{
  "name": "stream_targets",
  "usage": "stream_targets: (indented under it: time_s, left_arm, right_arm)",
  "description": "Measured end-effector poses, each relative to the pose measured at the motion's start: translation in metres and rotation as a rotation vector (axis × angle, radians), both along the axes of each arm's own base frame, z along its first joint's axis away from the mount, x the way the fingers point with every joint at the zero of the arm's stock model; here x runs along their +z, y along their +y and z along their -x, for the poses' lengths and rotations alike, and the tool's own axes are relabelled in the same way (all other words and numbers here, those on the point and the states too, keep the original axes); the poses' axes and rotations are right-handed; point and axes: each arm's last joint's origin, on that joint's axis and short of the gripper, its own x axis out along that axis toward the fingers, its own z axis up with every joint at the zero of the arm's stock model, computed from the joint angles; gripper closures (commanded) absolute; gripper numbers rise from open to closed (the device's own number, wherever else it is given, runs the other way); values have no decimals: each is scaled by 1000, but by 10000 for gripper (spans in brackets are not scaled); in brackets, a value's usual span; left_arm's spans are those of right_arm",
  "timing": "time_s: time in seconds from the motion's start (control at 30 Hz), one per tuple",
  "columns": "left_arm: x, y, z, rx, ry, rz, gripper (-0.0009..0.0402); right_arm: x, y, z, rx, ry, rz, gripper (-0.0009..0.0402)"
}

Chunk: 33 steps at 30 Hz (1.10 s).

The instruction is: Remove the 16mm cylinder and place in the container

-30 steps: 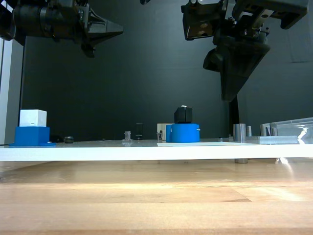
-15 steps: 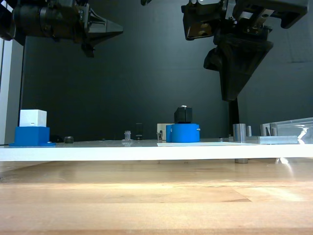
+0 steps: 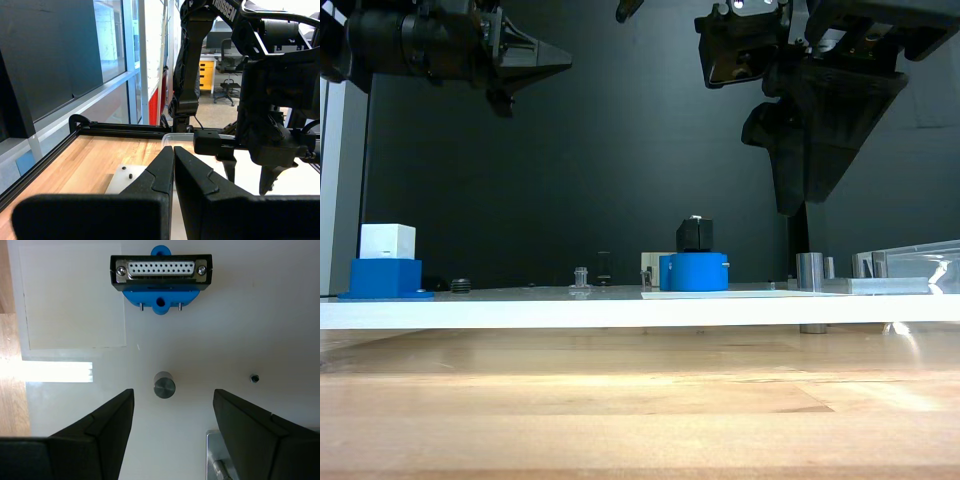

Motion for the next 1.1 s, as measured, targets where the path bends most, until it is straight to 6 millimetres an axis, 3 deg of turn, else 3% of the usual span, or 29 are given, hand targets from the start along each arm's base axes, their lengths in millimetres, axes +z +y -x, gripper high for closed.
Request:
stream_targets:
  time_s: [0.37, 0.77, 1.1]
  left_arm:
    - [0, 0, 0, 0, 0, 0, 393]
    - [0, 0, 0, 0, 0, 0, 393]
    - [0, 0, 0, 0, 0, 0, 393]
  right_arm:
    - [-5, -1, 2, 1, 11, 4, 182]
    - [-35, 4, -9, 4, 37, 0, 181]
    - [-47, 4, -9, 7, 53, 2, 186]
